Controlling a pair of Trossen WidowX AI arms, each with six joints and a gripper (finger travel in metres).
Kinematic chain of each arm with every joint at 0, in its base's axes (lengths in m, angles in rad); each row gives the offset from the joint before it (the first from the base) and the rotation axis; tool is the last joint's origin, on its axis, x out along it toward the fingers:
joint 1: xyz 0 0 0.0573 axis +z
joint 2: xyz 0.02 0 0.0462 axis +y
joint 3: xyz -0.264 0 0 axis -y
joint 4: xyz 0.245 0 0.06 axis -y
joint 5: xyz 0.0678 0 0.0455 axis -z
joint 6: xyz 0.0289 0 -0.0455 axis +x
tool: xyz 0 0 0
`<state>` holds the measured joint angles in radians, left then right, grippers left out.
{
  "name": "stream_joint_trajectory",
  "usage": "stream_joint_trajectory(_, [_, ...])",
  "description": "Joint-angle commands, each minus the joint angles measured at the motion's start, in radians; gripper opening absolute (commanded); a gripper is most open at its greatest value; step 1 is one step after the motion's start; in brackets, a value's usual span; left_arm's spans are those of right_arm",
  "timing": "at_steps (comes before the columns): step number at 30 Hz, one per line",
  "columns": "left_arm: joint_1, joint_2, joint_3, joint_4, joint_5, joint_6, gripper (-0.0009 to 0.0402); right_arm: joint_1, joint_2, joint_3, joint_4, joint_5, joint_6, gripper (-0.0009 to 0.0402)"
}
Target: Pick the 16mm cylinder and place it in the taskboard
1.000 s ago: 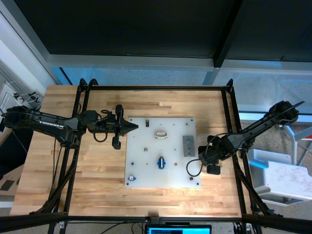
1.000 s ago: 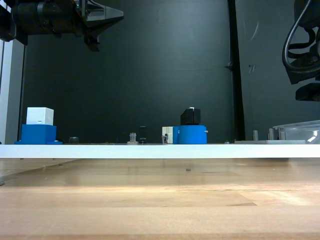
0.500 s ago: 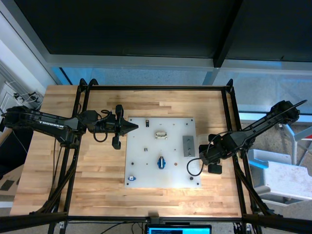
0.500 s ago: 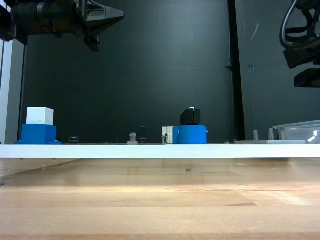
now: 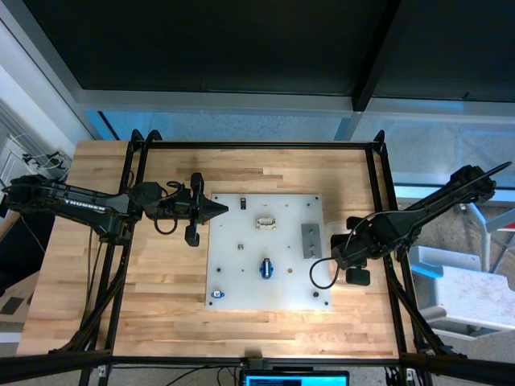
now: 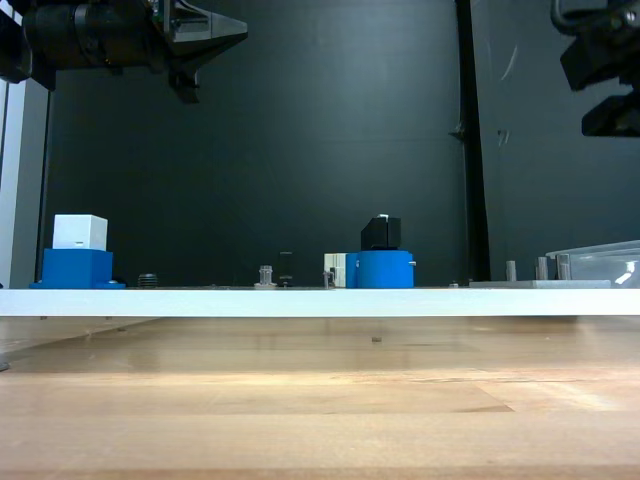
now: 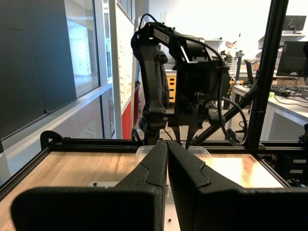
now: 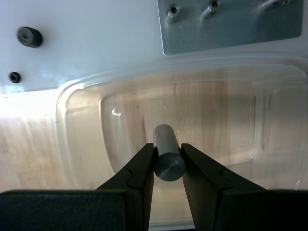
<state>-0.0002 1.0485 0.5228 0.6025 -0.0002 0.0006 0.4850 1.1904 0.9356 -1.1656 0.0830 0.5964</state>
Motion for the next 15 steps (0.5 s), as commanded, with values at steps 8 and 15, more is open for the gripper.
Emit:
stream_joint_trajectory(8, [0.0,0.0,0.0,0.0,0.0,0.0,0.0,0.0,0.0,0.039,-0.045,0.0,0.0,0.0027])
stream_joint_trajectory(15, [0.0,0.0,0.0,0.0,0.0,0.0,0.0,0.0,0.0,0.039,-0.045,0.0,0.0,0.0027])
